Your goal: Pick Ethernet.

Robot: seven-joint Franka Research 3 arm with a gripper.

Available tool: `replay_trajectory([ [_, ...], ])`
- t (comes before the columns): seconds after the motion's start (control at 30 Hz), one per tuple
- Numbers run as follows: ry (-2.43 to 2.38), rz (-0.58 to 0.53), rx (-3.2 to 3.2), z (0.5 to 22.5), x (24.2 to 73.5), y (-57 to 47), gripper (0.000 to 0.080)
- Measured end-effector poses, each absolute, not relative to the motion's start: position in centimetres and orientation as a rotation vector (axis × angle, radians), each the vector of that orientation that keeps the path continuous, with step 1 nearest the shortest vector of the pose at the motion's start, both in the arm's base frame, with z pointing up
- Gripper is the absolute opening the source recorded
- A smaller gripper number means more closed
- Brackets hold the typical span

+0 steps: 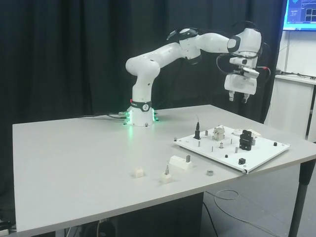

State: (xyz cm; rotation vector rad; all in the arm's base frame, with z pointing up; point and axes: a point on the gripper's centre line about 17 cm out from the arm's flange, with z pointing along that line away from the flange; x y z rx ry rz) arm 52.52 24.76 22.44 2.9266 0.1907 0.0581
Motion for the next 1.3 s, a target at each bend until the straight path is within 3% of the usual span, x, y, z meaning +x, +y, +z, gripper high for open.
replay_trajectory([
  [0.43, 0.115, 0.160, 2.890, 25.8, 57.3, 16.1, 0.0800],
  [1.3, 0.246, 0.107, 2.873, 23.5, 61.7, 1.7, 0.0800],
])
